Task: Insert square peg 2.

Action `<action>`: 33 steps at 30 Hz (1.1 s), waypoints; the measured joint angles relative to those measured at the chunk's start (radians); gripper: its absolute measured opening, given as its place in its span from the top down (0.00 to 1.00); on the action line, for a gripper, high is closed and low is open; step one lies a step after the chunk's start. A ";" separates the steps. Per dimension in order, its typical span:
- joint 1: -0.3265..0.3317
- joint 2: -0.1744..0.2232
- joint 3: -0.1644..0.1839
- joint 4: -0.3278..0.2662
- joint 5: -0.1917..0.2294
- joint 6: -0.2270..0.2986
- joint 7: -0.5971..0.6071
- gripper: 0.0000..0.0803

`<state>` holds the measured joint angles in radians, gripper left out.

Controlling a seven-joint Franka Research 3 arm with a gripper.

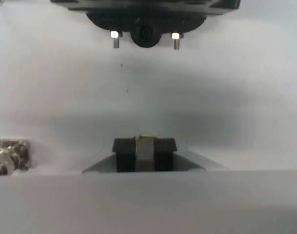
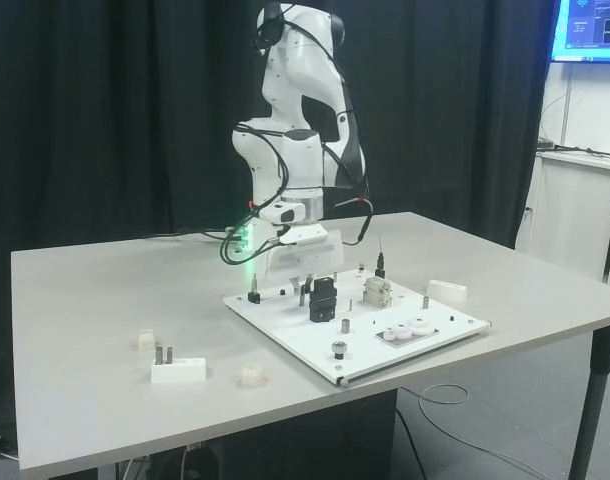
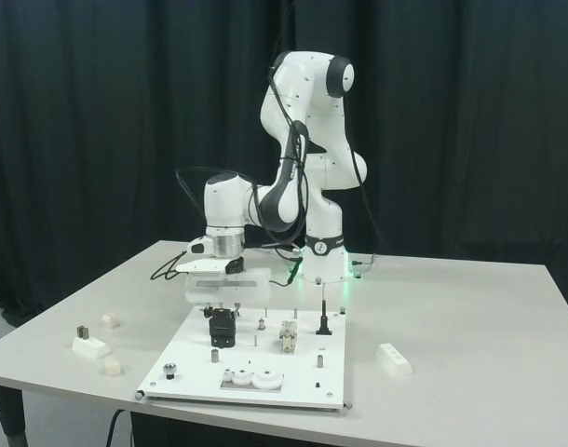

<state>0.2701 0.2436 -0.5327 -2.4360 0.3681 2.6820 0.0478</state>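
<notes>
Claw [image 1: 146, 151] closed on the square peg [image 1: 145, 148], black fingers [image 1: 123, 155] pressed against two opposite flat faces, only the peg's upper stub showing between them. Held low over the white assembly board [image 2: 285, 315], straight beneath the wrist; whether the peg's lower end already touches the board or a hole cannot be told, since the fingers hide it.

Probably light, rigid and smooth-sided, likely metal or hard plastic; no give expected, so little tolerance for tilt at a square hole. Best held as here, on parallel faces and high on the shank, leaving the lower end free to enter. Some risk of slip or twist along smooth faces if pushed down against a misaligned edge.

Looks: short grey prism, square in section, pale flat top, plain and unmarked.

Close beside the claw on the board: a small metal block fixture [image 2: 375, 290], upright black pins [image 3: 322, 319], white gears [image 3: 250, 378] toward the board's near edge. Well away from the claw on the grey bench [image 2: 105, 290]: a white peg holder [image 2: 178, 369] and small white blocks [image 2: 251, 375].
</notes>
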 joint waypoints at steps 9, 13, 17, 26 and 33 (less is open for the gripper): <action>0.000 -0.002 -0.008 0.000 0.000 -0.017 -0.010 0.91; 0.000 -0.002 -0.011 0.000 0.000 -0.023 -0.022 0.91; 0.000 -0.002 -0.012 0.000 0.000 -0.024 -0.024 0.91; 0.001 -0.003 -0.011 0.000 0.000 -0.024 -0.024 0.91; 0.003 0.001 -0.008 0.002 0.000 -0.014 -0.024 0.91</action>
<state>0.2728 0.2446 -0.5410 -2.4341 0.3680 2.6677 0.0242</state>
